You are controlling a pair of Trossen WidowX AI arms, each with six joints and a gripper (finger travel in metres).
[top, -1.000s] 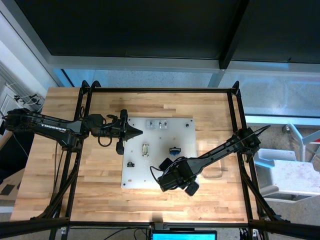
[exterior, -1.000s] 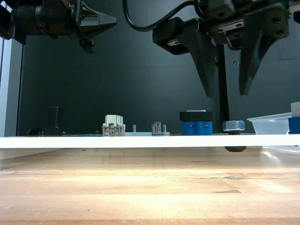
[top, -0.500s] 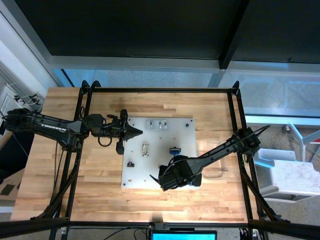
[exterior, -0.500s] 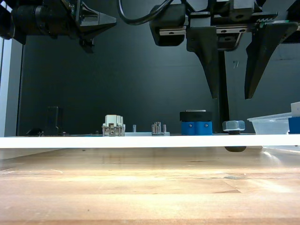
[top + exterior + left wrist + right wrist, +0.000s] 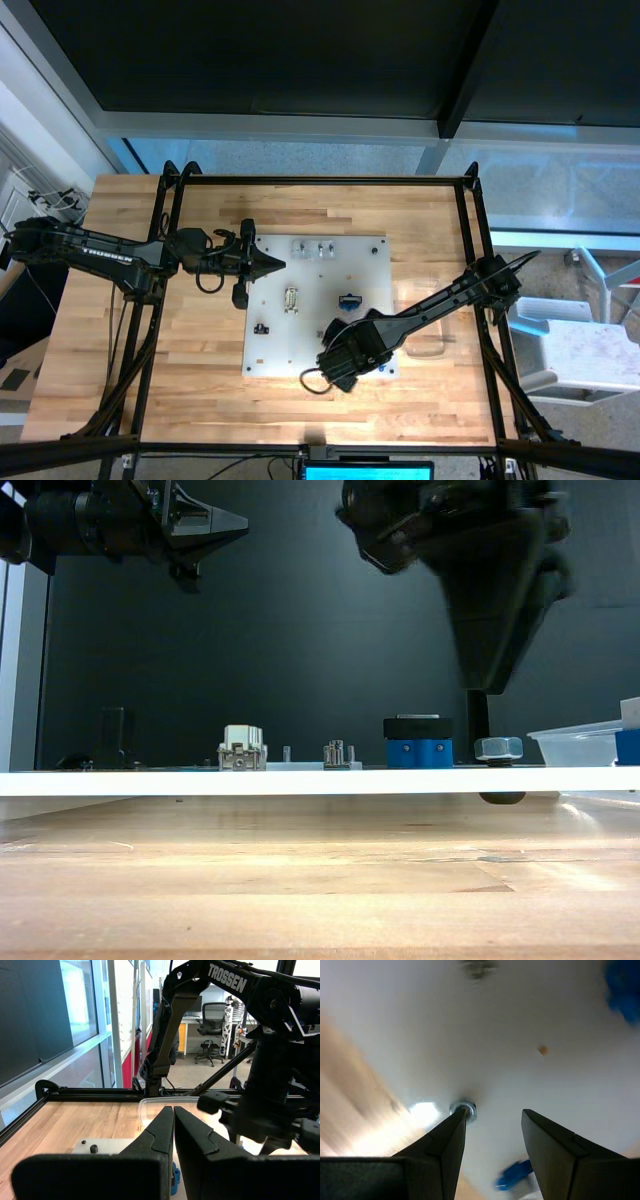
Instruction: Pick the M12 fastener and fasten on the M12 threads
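Since half a second ago the right gripper (image 5: pixel 494 1112) has turned edge-on above the M12 fastener (image 5: pixel 498 748).
Its fingers are apart and empty. The fastener sits low on its stud on the white board (image 5: pixel 300 780), with no ribs of the M12 threads showing, so fastening looks nearly done. The blue-capped block (image 5: pixel 418 742) and clear tray (image 5: pixel 585 742) crowd either side. Farther off, the left gripper (image 5: pixel 173 1108) hovers with its fingers together.

The high camera looked down from above the counter's (image 5: pixel 200 400) near edge onto the white board (image 5: pixel 275 350). The low camera looked level across that same board from counter height. Wrist cameras sighted along the left gripper (image 5: pixel 173 1110), at the board's left edge, and the right gripper (image 5: pixel 494 1115), close above the board.
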